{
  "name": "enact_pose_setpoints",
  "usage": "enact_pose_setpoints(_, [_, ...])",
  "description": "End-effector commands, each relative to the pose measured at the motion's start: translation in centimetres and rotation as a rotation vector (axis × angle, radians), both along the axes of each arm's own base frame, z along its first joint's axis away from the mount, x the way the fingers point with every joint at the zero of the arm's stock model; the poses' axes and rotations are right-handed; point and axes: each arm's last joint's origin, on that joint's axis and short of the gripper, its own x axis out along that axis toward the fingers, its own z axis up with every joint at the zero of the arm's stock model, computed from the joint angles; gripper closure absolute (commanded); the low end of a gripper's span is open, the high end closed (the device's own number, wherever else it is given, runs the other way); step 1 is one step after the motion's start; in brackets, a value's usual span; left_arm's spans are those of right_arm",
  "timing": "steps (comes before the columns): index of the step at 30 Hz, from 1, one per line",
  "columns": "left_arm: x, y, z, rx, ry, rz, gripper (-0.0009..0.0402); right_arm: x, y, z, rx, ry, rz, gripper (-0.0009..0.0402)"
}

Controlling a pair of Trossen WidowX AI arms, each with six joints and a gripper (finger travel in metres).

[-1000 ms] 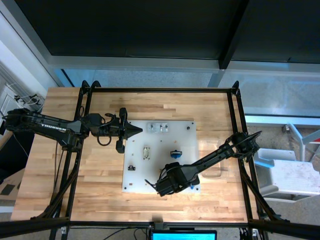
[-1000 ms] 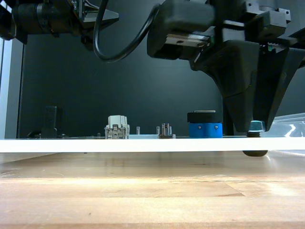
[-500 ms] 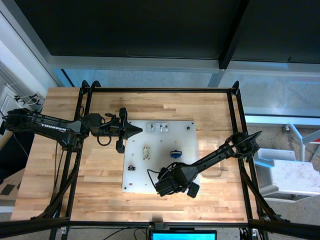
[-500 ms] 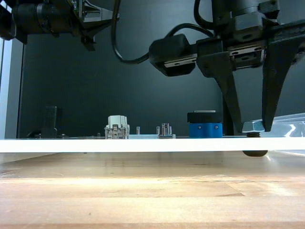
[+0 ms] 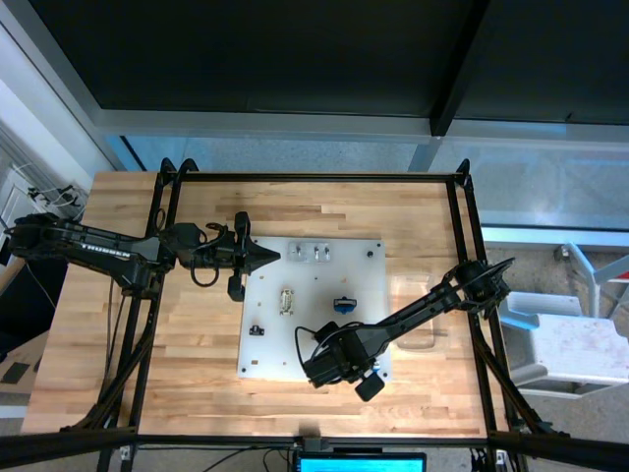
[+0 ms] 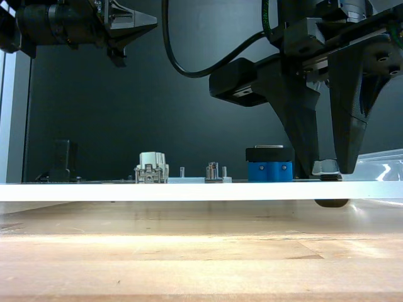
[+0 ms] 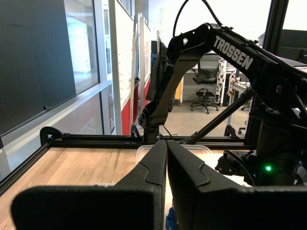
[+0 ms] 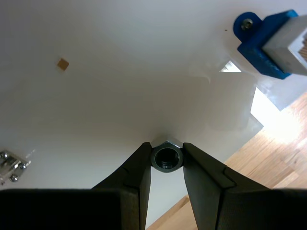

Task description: Pick the M12 fastener and fasten on the M12 threads

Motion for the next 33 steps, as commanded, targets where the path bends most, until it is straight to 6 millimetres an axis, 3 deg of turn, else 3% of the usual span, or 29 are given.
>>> enact_pose_setpoints(1, [0.0, 0.01, 0.02, 0.0, -0.001, 0.0, 0.0393, -0.07, 0.04, 0.02, -0.001, 0.005, -0.026, 0.0352])
enact_pose_setpoints(18, [0.0, 0.01, 0.02, 0.0, -0.001, 0.0, 0.0393, -0.14, 0.16, 0.0, 0.01, 0.012, -0.191, 0.0352])
enact_pose_setpoints(33, [0.0, 0.01, 0.02, 0.0, -0.001, 0.0, 0.0393, -0.2, 0.29, 0.01, 0.004, 0.006, -0.178, 0.0352])
